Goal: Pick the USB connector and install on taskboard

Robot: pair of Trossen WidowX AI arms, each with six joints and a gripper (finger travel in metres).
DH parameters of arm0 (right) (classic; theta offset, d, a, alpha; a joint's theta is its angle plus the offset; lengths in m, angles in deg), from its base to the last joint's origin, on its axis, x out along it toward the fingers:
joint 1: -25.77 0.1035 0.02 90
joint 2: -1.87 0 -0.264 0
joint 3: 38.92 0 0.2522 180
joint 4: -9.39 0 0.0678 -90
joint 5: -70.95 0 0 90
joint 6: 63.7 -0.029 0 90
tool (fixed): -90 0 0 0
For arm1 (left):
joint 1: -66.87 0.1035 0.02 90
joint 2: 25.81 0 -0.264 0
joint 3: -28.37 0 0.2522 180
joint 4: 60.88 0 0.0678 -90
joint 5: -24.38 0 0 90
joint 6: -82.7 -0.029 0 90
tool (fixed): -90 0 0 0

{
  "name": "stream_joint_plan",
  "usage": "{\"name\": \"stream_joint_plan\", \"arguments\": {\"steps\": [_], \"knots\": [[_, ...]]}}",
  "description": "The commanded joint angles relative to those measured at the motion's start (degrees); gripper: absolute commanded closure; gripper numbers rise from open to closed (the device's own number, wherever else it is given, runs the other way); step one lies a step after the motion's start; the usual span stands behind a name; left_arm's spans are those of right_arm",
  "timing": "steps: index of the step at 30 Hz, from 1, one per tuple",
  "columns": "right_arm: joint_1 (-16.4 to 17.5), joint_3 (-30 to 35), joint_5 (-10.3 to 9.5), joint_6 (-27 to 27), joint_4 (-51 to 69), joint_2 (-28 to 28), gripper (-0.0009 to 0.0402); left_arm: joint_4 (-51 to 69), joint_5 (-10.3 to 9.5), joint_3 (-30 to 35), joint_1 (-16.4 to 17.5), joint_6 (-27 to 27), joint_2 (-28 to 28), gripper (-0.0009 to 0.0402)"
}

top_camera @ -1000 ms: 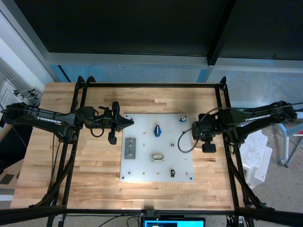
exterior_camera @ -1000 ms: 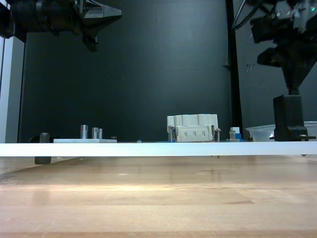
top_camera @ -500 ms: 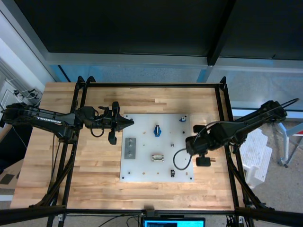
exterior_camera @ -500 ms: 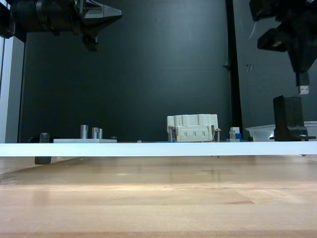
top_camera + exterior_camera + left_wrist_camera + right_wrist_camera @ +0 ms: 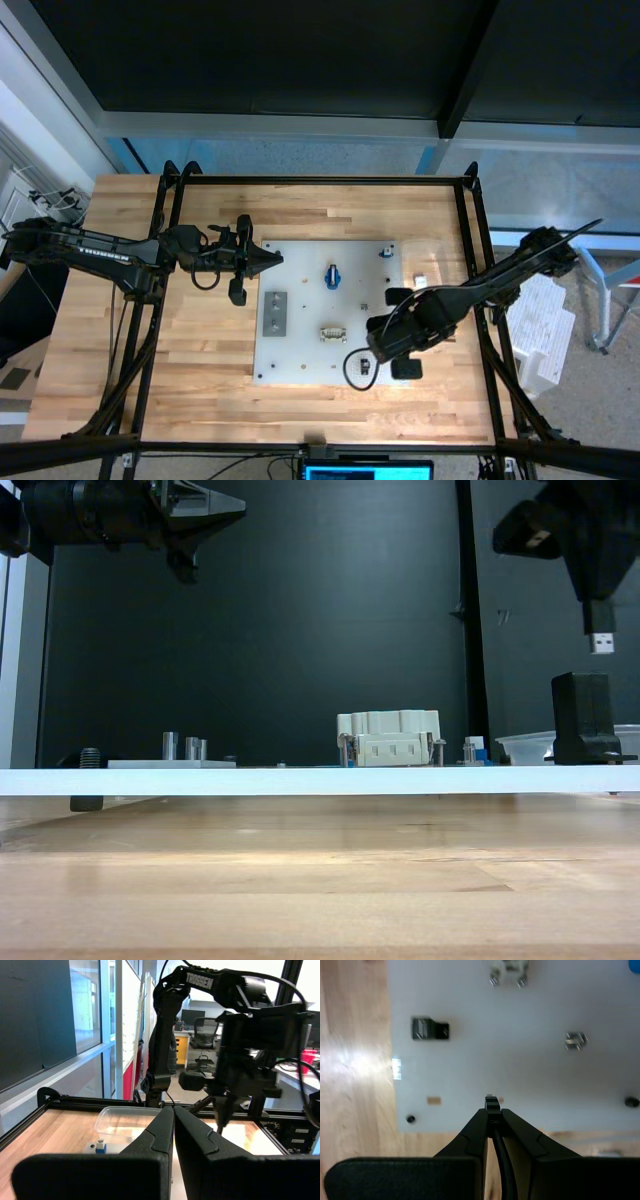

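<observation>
The white taskboard point(image 5: 300, 355) lies mid-table with a grey block point(image 5: 273, 313), blue knob point(image 5: 332, 276) and silver multi-pin socket point(image 5: 333, 334). My right gripper point(image 5: 383, 347) hovers over the board's near right part, shut on the USB connector point(image 5: 601, 640). The plug hangs metal end down, just above the small black part point(image 5: 584, 718) and clear of it. In the right wrist view the connector point(image 5: 492, 1102) sits between the fingers and the black part point(image 5: 430, 1029) lies off to one side. My left gripper point(image 5: 272, 258) stays shut and empty, raised over the board's left edge.
The connector's black cable point(image 5: 353, 369) loops below the right gripper. A clear plastic tub point(image 5: 120, 1117) stands beyond the board's far right corner. Black frame rails point(image 5: 320, 181) border the table. A small blue-and-white part point(image 5: 386, 252) sits at the board's far right.
The right arm has swung toward the near edge along the board's right side, carrying the USB connector. In the low view the plug now hangs higher above the black part. The left arm is still.
</observation>
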Motion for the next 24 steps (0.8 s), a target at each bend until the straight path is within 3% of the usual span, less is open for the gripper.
{"name": "stream_joint_plan", "arguments": {"steps": [1,15,24], "knots": [[0.24,3.15,-0.2,-0.31,-0.11,-2.82,0.0393,-0.02,0.02,0.0,0.0,-0.02,0.0,0.0393],[0.85,10.01,-1.33,-2.58,-1.84,-10.45,0.0393,0.0,0.02,0.0,0.0,-0.02,-0.02,0.0393],[1.25,10.14,-1.7,-3.87,-2.86,-10.58,0.0393,0.0,0.02,0.0,0.0,0.0,-0.02,0.0393]]}}
